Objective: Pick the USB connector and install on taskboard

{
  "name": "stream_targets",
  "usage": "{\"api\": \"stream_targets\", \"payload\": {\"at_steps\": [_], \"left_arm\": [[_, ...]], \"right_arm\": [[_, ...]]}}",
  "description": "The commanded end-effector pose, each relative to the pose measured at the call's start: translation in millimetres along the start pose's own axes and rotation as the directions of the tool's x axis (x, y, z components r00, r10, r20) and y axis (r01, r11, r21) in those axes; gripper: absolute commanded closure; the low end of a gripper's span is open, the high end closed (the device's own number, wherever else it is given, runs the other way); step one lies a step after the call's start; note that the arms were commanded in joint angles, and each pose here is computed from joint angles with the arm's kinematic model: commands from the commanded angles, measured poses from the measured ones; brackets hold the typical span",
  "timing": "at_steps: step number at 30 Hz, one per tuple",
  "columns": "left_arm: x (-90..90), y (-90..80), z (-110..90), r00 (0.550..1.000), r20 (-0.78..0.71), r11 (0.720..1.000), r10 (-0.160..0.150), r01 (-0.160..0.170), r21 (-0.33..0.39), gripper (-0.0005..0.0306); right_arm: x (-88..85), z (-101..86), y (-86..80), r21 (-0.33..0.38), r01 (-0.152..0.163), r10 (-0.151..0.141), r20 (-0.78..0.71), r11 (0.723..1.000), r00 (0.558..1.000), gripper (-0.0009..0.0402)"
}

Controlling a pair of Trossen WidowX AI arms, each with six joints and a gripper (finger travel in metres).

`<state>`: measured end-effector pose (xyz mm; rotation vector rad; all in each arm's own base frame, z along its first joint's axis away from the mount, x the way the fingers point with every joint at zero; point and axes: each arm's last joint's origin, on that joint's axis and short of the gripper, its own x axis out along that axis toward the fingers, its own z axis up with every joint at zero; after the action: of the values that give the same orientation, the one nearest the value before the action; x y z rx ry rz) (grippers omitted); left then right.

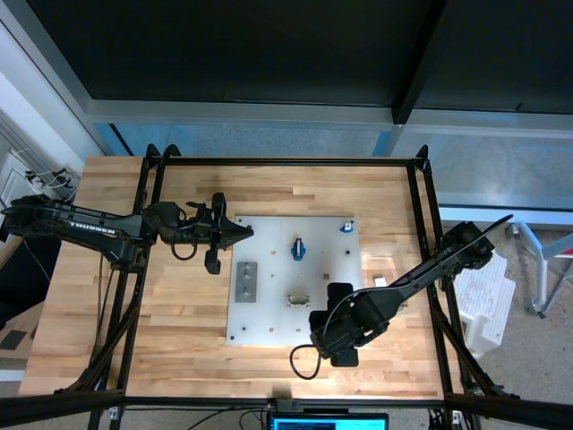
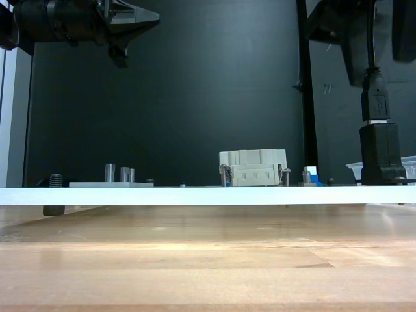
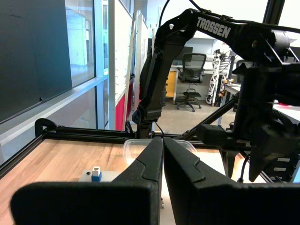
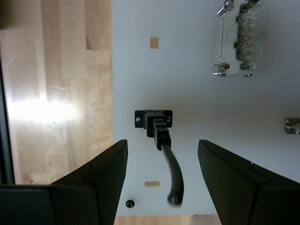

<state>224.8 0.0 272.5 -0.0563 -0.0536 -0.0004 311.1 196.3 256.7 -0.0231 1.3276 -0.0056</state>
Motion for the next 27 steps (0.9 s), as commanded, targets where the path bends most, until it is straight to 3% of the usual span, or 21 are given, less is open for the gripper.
{"api": "stream_targets", "payload": {"at_steps": [1,17,27], "left_arm": [[0.0,0.1,0,1.000,0.001,1.000,0.000,0.000,0.000,0.0300],[0.1,0.0,0,1.000,0.000,1.000,0.000,0.000,0.000,0.0300],[0.0,0.0,0,1.000,0.000,1.000,0.000,0.000,0.000,0.0300]], "right_arm": [[-7.7,-0.9,-1.8,-0.005,-0.006,0.006,0.017,1.000,1.000,0.0185],[-18.4,-3.2,-3.4,-0.012,-0.023,0.023,0.040,1.000,0.999,0.0185],[-40.0,-11.4,-13.0,-0.030,-0.036,0.038,0.068,0.999,0.997,0.0186]]}}
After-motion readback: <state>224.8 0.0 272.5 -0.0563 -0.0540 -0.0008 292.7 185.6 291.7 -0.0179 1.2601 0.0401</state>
